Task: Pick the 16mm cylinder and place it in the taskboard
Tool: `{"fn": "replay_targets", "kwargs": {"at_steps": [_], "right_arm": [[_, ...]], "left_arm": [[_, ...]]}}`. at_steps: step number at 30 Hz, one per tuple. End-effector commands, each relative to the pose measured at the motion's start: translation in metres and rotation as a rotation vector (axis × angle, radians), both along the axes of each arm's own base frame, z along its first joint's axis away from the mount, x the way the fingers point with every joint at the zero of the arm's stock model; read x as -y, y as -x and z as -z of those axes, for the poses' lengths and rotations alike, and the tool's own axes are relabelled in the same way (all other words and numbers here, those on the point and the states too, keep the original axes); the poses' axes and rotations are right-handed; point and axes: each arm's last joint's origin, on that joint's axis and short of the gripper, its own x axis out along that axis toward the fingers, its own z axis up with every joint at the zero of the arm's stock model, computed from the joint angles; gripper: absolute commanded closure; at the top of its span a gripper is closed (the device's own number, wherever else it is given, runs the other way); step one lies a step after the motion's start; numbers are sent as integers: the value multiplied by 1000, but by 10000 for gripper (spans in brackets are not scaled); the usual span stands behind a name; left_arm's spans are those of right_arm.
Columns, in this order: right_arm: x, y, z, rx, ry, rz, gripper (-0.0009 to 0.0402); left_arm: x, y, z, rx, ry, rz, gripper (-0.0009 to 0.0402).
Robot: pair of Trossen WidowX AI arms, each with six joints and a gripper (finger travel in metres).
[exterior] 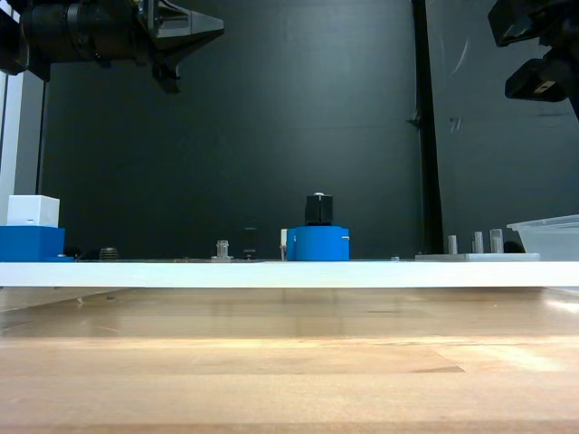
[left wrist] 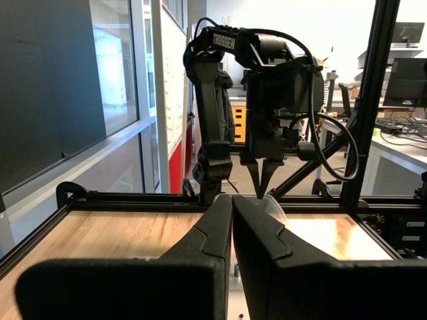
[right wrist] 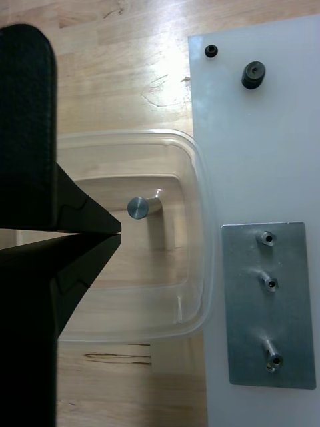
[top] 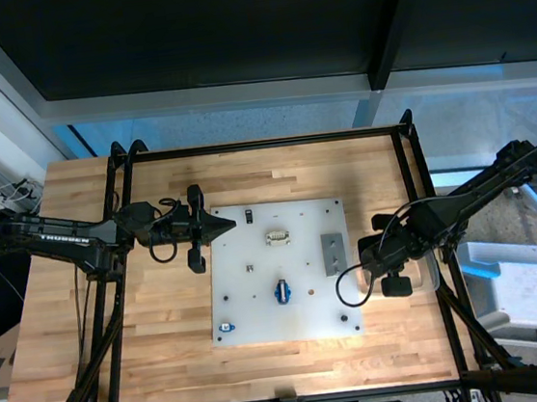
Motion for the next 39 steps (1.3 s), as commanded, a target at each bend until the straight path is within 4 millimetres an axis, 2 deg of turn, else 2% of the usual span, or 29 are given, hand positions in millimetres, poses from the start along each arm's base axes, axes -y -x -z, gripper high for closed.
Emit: {"fn": "replay_targets", "kwargs": {"at_steps": [1, 5, 23, 29, 39], "right_arm": [[0, 0, 2, -10, 5, -2, 391], [0, 1, 5, -20, 5, 13, 372], [-4, 1, 21, -41, 14, 11, 217], [-6, -1, 27, -47, 17, 7, 199], [-8, -1, 41, -35, 0, 12, 199]], "left_arm": [[0, 0, 0, 0, 0, 0, 393], [0, 0, 0, 0, 0, 0, 393], [0, 0, 0, 0, 0, 0, 393], [0, 0, 0, 0, 0, 0, 393], [0, 0, 0, 0, 0, 0, 393]]}}
